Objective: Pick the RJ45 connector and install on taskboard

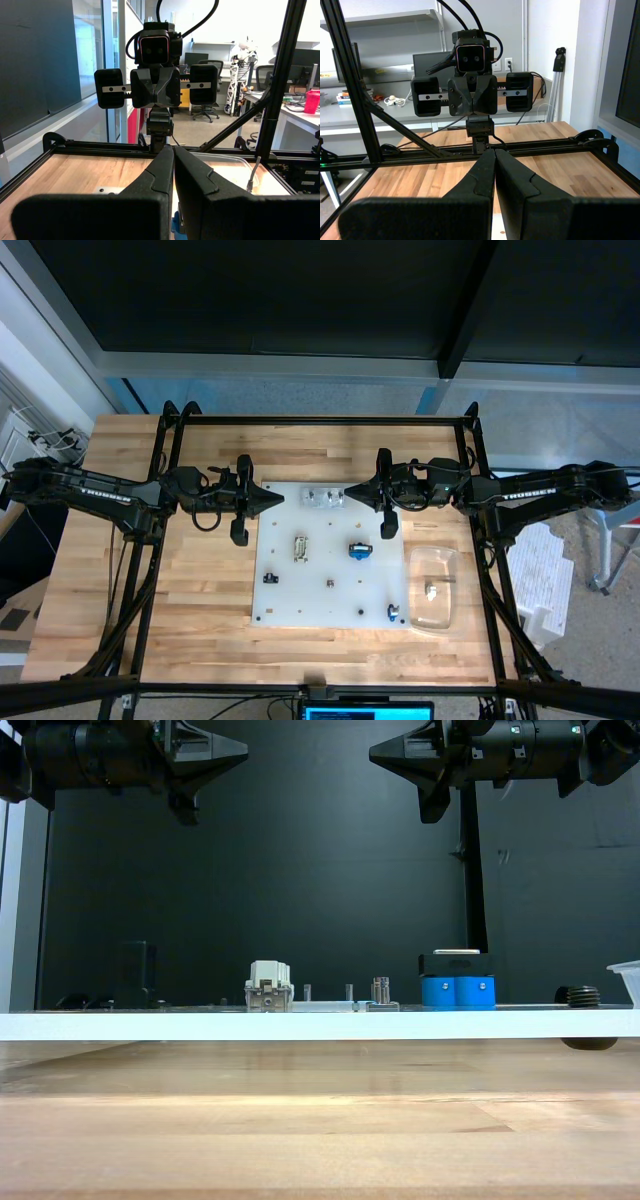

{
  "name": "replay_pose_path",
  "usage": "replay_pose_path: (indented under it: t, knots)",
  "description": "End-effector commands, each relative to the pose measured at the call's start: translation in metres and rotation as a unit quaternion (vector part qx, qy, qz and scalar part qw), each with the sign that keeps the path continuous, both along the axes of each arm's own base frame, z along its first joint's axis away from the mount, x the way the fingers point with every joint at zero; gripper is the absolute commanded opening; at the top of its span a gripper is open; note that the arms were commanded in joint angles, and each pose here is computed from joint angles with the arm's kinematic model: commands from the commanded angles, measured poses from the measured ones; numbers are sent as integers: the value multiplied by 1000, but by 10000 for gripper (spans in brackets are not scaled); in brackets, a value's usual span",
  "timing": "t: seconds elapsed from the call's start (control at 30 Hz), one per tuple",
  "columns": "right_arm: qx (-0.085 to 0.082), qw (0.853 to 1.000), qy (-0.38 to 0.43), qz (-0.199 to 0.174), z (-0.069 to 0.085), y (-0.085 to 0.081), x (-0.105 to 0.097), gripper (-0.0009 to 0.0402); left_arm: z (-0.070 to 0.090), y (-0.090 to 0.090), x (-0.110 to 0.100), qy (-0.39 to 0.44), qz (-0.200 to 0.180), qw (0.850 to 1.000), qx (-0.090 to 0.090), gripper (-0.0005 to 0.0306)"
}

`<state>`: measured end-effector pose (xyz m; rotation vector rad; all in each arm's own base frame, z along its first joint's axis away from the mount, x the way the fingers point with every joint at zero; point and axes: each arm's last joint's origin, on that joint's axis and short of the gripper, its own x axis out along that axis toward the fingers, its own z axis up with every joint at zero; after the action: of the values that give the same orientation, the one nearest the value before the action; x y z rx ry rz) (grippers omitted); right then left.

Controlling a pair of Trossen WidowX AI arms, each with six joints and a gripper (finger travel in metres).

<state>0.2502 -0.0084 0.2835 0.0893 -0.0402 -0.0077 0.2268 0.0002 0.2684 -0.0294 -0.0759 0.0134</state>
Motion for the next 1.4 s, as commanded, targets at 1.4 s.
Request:
replay_pose_path:
  t: [1.4]
  knots:
    - [0, 1000, 8, 0, -2, 0, 0, 0, 0, 0, 0, 0, 0, 1000, 0, 0]
